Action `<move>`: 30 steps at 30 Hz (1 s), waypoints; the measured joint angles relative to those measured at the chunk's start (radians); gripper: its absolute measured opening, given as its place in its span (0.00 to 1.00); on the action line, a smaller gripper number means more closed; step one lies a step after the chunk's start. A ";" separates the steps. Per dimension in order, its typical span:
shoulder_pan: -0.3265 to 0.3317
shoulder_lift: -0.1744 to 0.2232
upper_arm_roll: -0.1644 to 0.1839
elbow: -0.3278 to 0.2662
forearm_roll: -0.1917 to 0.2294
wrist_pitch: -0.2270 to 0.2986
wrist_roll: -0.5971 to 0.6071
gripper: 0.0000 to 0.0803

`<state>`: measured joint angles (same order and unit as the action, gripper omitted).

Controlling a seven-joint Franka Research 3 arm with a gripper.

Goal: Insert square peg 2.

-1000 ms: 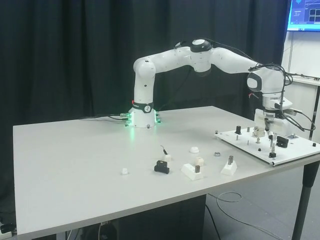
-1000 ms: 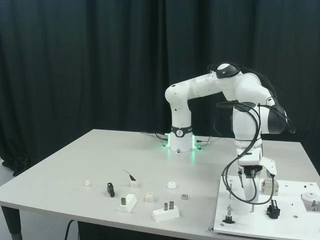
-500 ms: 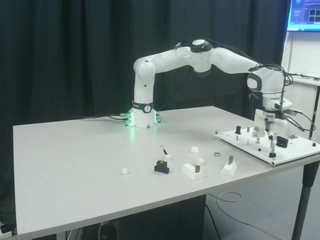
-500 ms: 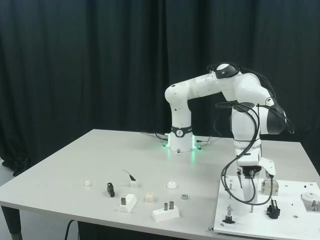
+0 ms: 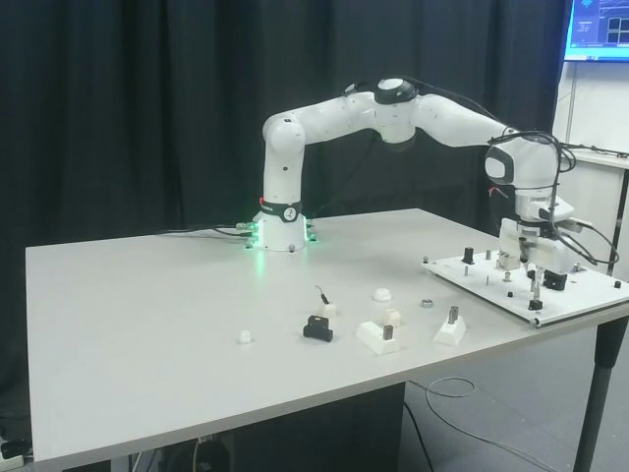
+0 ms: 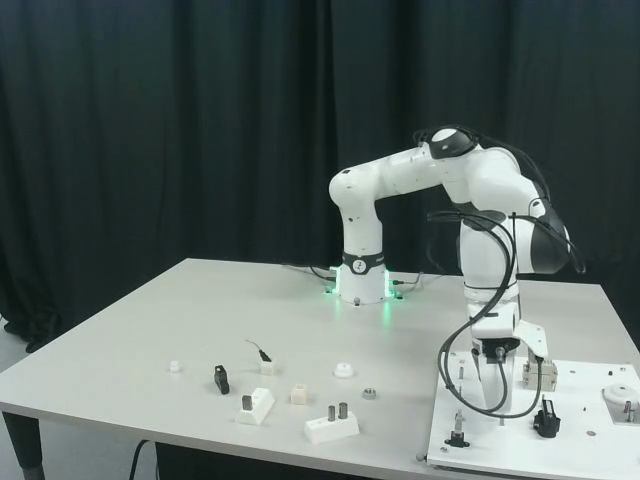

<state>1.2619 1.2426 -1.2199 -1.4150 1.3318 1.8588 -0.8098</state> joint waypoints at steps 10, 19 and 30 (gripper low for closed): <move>-0.009 0.000 0.012 0.010 -0.007 0.005 0.000 0.09; -0.009 -0.009 0.008 0.014 -0.018 -0.002 0.004 0.09; -0.009 -0.052 -0.014 0.017 -0.073 -0.046 0.023 0.85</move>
<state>1.2530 1.1907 -1.2338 -1.3983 1.2591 1.8127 -0.7872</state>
